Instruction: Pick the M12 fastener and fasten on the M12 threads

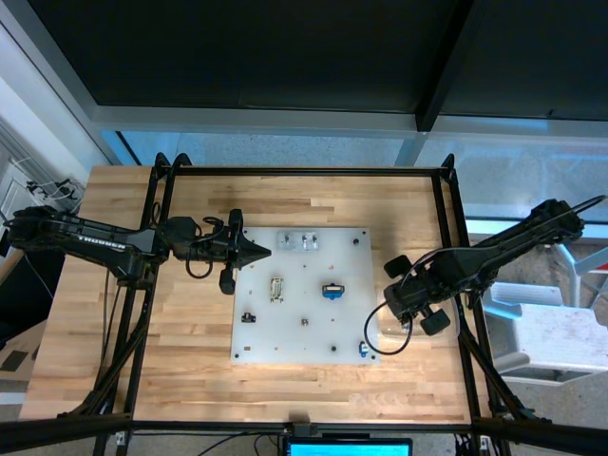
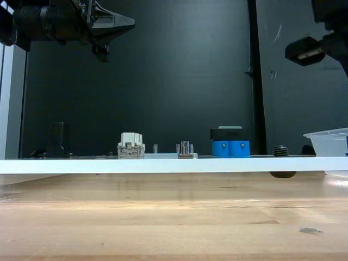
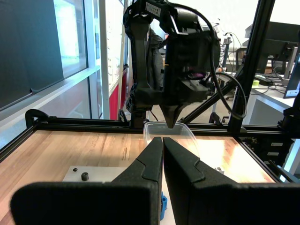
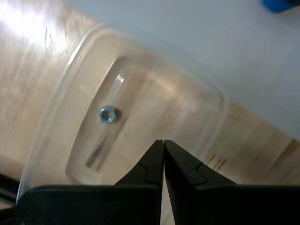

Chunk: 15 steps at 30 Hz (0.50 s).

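A small silver nut (image 4: 107,114) lay in a clear plastic tray (image 4: 60,96); the right tool (image 4: 163,143) hung closed above it, the left tool (image 3: 162,140) closed, well apart.

Clear tray (image 2: 329,144) beside white board (image 1: 285,328)

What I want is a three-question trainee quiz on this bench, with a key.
1. True or false: the M12 nut sits on its stud.
2. The right end effector hangs over: A the clear tray; B the blue connector; C the silver post.
3. Fill in: the left end effector, above the board's left edge, has its fingers ___.

Key: 1 false, the nut lies in the tray and the stud is bare; 2 A; 3 shut.
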{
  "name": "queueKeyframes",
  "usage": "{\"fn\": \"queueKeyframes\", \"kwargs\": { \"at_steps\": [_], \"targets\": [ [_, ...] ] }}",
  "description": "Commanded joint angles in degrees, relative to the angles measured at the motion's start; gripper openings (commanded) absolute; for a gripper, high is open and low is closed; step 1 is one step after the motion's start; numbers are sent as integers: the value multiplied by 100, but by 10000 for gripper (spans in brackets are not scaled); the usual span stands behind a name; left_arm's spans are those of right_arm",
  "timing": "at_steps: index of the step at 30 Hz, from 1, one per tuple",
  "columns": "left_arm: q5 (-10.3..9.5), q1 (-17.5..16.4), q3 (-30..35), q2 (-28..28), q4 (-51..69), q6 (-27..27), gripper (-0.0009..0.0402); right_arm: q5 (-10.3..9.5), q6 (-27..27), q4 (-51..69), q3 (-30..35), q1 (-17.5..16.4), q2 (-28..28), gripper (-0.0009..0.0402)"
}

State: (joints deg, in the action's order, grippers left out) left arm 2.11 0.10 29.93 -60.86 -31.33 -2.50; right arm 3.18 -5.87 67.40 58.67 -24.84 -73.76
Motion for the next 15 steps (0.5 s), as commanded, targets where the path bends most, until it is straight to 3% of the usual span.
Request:
{"fn": "queueKeyframes", "kwargs": {
  "at_steps": [1, 9, 12, 15],
  "targets": [
    [2, -2, 2, 0, -2, 2, 0, -24, -2, -11, -2, -155, -118, 0],
    [2, 0, 2, 0, -2, 2, 0, -44, 122, -90, -96, -479, -254, 0],
    [2, 0, 2, 0, -2, 2, 0, -284, 146, -216, -208, -588, -254, 1],
    [2, 0, 2, 0, -2, 2, 0, -302, 136, -378, -365, -715, -254, 13]
  ]
}}
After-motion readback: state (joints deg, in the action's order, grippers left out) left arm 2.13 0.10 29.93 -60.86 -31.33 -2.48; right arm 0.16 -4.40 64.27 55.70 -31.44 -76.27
